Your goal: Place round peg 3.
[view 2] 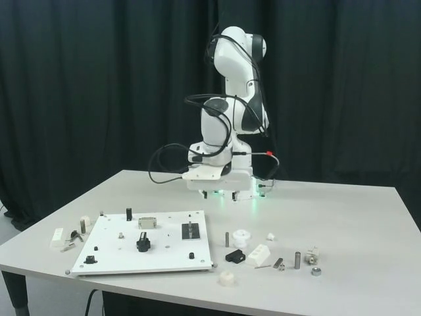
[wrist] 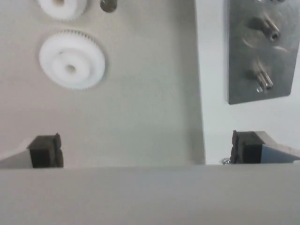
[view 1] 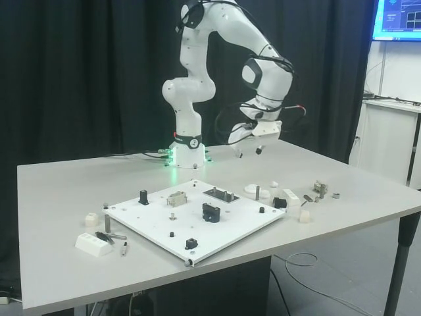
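My gripper [wrist: 145, 149] [view 1: 248, 151] [view 2: 210, 193] hangs open and holds nothing, high above the table by the white board's [view 1: 151, 224] [view 2: 112, 253] far right edge. Two white gears [wrist: 71, 59] [view 1: 252, 189] [view 2: 241, 237] lie on the table below it. A short grey round peg [wrist: 108, 4] [view 1: 258, 193] [view 2: 227, 238] stands upright beside them. Another grey peg [view 2: 297, 258] stands further right among loose parts. A grey metal plate [wrist: 262, 47] [view 1: 222, 195] [view 2: 189, 230] with two pins sits on the board. Which peg is number 3 I cannot tell.
On the board stand black fixtures [view 1: 210, 213] and a small socket block [view 1: 175, 197]. White blocks [view 2: 258, 254], a black block [view 2: 233, 257] and small metal parts [view 2: 312, 253] lie right of the board. More white blocks and pegs [view 1: 92, 242] lie at its left.
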`<state>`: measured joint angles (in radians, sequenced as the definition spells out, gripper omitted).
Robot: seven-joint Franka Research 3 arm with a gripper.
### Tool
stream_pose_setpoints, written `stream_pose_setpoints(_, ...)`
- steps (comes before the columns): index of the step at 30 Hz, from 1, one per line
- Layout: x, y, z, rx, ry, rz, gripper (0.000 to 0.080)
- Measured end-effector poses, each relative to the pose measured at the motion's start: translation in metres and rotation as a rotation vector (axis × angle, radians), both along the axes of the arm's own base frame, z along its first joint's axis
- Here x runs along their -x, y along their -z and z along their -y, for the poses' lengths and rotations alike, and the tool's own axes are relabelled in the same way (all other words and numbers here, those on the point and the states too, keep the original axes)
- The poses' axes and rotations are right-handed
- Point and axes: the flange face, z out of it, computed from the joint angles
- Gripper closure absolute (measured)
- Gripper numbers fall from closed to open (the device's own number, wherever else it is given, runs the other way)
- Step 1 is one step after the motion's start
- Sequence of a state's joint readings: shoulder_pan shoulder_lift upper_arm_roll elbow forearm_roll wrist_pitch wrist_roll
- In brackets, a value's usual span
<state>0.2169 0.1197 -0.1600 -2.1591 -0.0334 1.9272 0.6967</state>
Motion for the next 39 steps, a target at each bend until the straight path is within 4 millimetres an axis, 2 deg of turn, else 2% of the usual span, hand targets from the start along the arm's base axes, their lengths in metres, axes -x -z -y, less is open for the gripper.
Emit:
stream_pose_setpoints(8,0.022,-0.007,0.015,-0.008,0.015,0.045,0.0003)
stream_pose_setpoints(16,0.035,-0.012,0.027,-0.015,0.034,0.094,0.0003)
stream_pose_setpoints(33,0.034,-0.019,0.047,0.006,0.053,0.144,0.0003)
stream_pose_setpoints(39,0.034,-0.019,0.048,-0.007,-0.021,0.142,0.0003)
